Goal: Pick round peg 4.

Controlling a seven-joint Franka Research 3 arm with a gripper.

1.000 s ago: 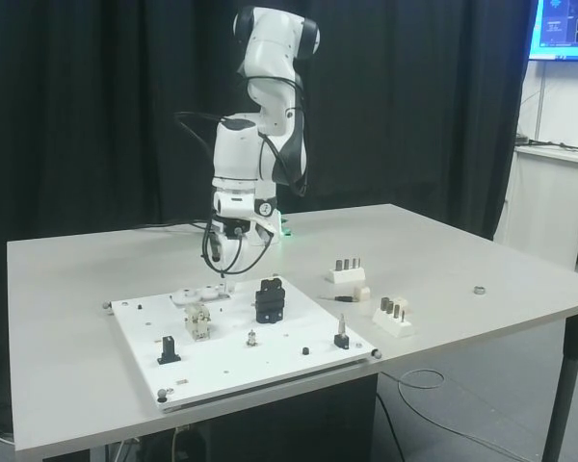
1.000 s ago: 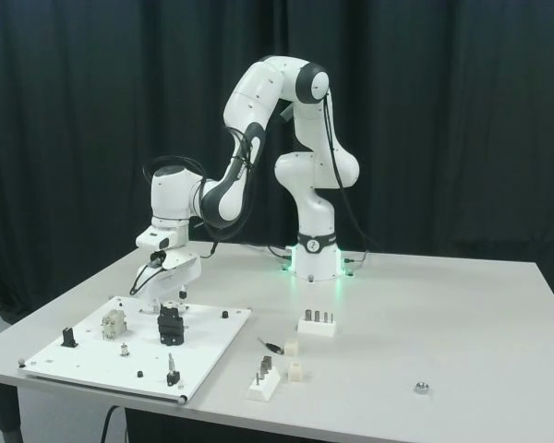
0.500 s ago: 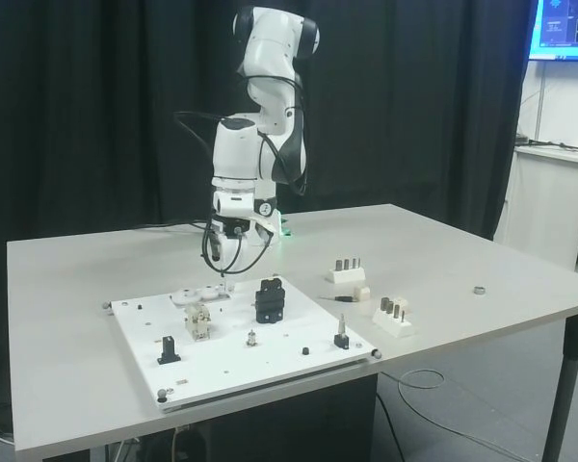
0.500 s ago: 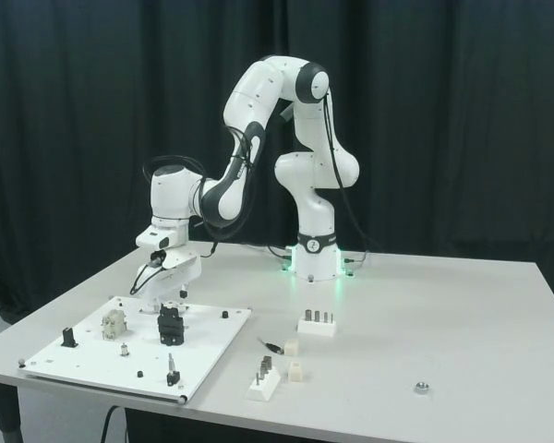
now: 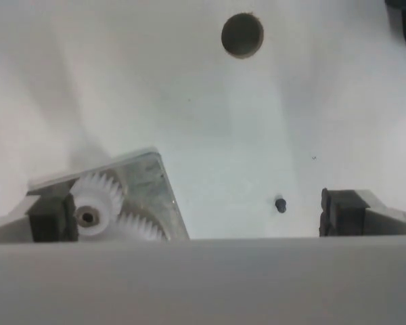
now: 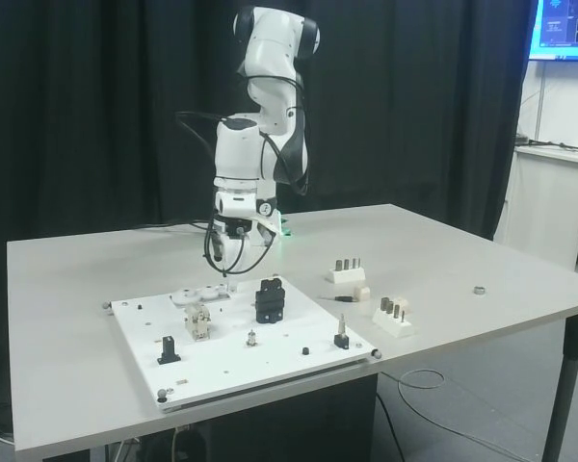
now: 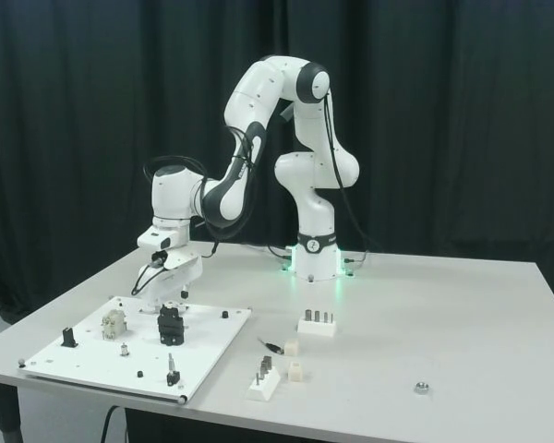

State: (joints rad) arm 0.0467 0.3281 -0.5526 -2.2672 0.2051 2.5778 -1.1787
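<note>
Now the gripper (image 6: pixel 229 272) sits slightly higher over the white board (image 6: pixel 270 356) than before, fingers (image 5: pixel 340 212) spread, gripping nothing; the peg's orientation cannot be told.

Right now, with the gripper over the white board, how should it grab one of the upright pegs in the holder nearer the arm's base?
Probably take a peg by its exposed upper part, coming straight down: the pegs stand upright in the white holder, lower ends sunk in. They sit close in a row, so the open gripper should close across the row, not along it.
</note>
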